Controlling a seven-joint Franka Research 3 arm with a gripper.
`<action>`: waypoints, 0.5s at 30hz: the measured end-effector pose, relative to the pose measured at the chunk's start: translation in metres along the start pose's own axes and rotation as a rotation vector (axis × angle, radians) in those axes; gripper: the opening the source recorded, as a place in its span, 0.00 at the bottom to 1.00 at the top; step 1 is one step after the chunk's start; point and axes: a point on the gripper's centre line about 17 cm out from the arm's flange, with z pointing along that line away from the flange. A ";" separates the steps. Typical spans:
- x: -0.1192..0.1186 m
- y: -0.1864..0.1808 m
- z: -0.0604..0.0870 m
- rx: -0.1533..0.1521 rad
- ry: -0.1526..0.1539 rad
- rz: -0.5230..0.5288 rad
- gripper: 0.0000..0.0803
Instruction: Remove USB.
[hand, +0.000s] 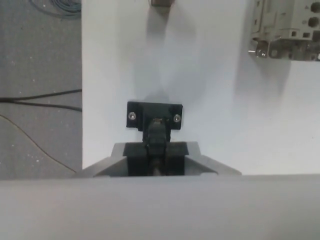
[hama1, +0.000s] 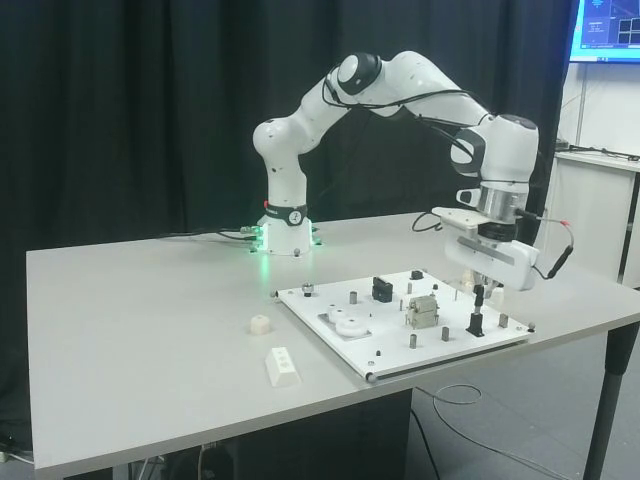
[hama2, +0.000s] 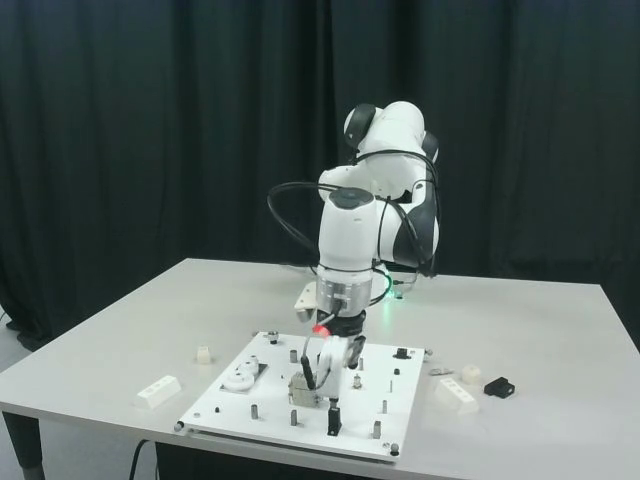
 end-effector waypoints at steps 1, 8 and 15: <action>0.000 0.001 -0.002 0.001 -0.001 0.001 0.09; -0.001 0.008 -0.022 0.004 -0.014 0.004 0.09; -0.003 0.014 -0.033 0.006 -0.021 0.004 0.09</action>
